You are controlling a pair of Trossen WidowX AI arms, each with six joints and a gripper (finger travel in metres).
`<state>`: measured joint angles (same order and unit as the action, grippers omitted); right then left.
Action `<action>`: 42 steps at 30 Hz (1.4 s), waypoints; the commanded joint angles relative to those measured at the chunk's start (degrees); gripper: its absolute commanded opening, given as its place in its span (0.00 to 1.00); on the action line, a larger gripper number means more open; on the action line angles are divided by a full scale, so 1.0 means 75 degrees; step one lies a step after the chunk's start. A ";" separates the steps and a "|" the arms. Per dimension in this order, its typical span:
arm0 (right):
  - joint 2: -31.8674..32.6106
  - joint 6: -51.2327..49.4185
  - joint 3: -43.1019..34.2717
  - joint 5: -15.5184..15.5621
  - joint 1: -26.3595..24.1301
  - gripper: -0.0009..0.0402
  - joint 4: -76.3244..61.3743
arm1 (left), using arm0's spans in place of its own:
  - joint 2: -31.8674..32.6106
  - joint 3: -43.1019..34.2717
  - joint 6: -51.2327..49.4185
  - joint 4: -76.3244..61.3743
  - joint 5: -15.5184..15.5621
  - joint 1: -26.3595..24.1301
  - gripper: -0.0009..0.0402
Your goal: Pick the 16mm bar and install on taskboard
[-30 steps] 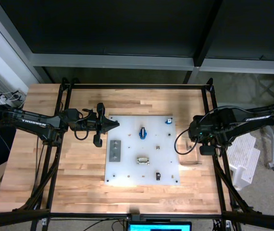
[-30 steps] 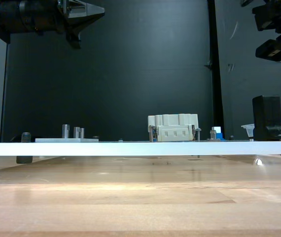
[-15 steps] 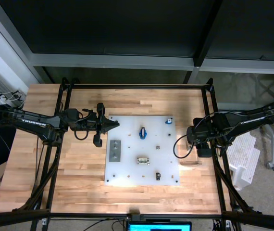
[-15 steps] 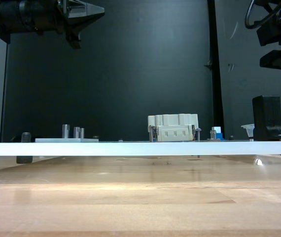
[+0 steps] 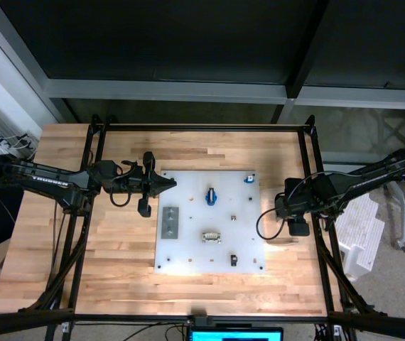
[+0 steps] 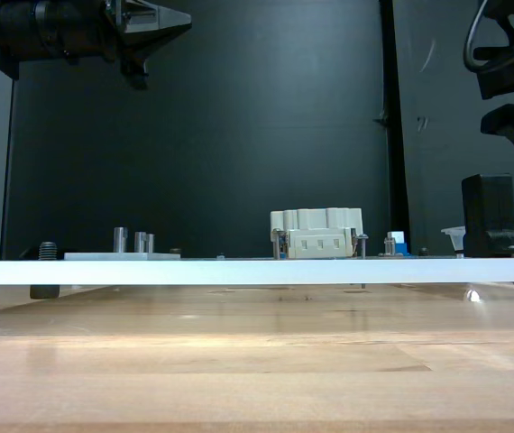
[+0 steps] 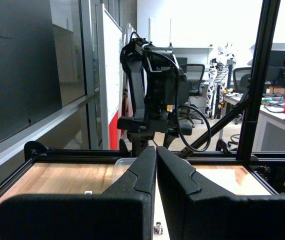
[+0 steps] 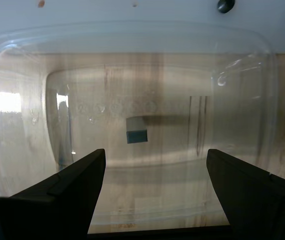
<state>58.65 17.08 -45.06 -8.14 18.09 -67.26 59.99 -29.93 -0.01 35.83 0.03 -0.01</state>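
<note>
The right gripper point(image 8: 155, 152) hangs over a clear plastic tray point(image 8: 268, 90), its 2 fingers point(image 8: 67, 185) spread wide and gripping nothing. The 16mm bar point(image 8: 136, 130) lies free on the tray floor, just ahead of the fingertips and within the gap between them. The left gripper point(image 7: 156, 152) has its 2 fingers pressed together on nothing, and their tips are high above the near edge of the white taskboard point(image 5: 188, 249).

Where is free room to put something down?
Free: wood between board and near edge. Crowded: tray right of it, bar lying free inside, open right gripper above; shut left gripper hangs over the board's far-left corner.
</note>
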 commanded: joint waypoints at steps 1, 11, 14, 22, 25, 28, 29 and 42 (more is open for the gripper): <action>0.0003 0.0000 0.0125 0.0023 0.0096 0.72 0.0152 | 0.0000 -0.0003 0.0000 0.0000 0.0000 0.0000 0.02; 0.0224 -0.0114 0.0449 0.0029 0.0175 0.72 0.0574 | 0.0000 -0.0003 0.0000 0.0000 0.0000 0.0000 0.02; 0.0294 -0.0154 0.0463 0.0023 0.0181 0.72 0.0629 | 0.0000 -0.0003 0.0000 0.0000 -0.0003 0.0003 0.02; 0.0519 -0.0128 0.0758 0.0029 0.0195 0.72 0.1102 | 0.0000 -0.0003 0.0000 0.0000 -0.0003 0.0003 0.02; 0.0560 -0.0079 0.0807 0.0035 0.0210 0.72 0.1119 | 0.0000 -0.0003 0.0000 -0.0003 -0.0003 0.0003 0.02; 0.0560 0.0090 0.0848 0.0029 0.0219 0.72 0.1157 | 0.0000 -0.0003 0.0000 0.0000 0.0000 0.0000 0.02; 0.0560 0.0096 0.0880 0.0032 0.0227 0.72 0.1198 | 0.0000 -0.0003 0.0000 -0.0003 0.0000 0.0000 0.02; 0.0560 0.0405 0.1413 0.0041 0.0440 0.72 0.1798 | 0.0000 -0.0003 0.0000 -0.0003 -0.0003 0.0000 0.02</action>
<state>62.85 19.92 -34.52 -7.75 21.37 -53.78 59.99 -29.95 -0.01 35.81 0.03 -0.01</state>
